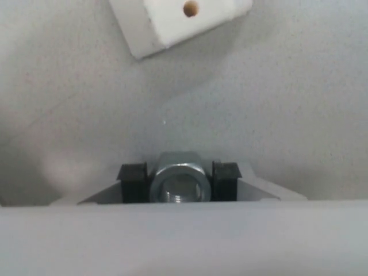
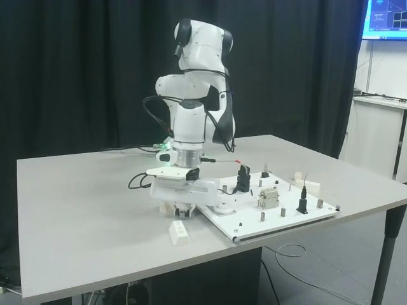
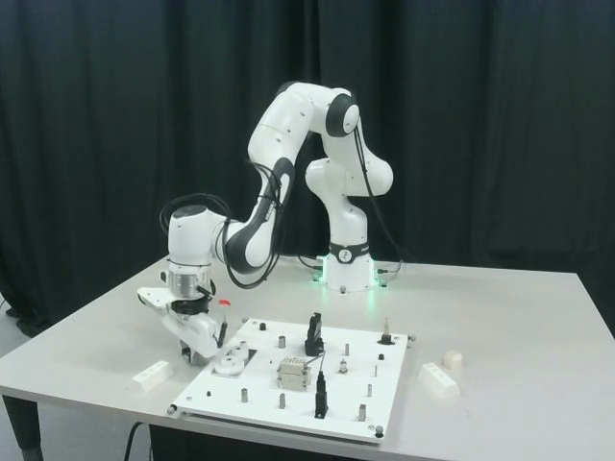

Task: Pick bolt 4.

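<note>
In the wrist view a grey metal bolt (image 1: 178, 181) with a hex head sits between my two black fingertips (image 1: 132, 181), which press on its sides. My gripper (image 1: 178, 183) is shut on the bolt, above the bare grey table. From the room views, the gripper (image 2: 182, 213) (image 3: 189, 353) hangs low over the table just off the edge of the white board (image 2: 280, 222) (image 3: 288, 394). The bolt itself is too small to make out in either room view.
A white block with a small hole (image 1: 172, 20) (image 2: 179, 232) (image 3: 152, 376) lies on the table near the gripper. The board carries several small bolts, black parts (image 3: 313, 336) and a metal connector (image 3: 292, 373). Two more white blocks (image 3: 437, 378) lie beyond the board.
</note>
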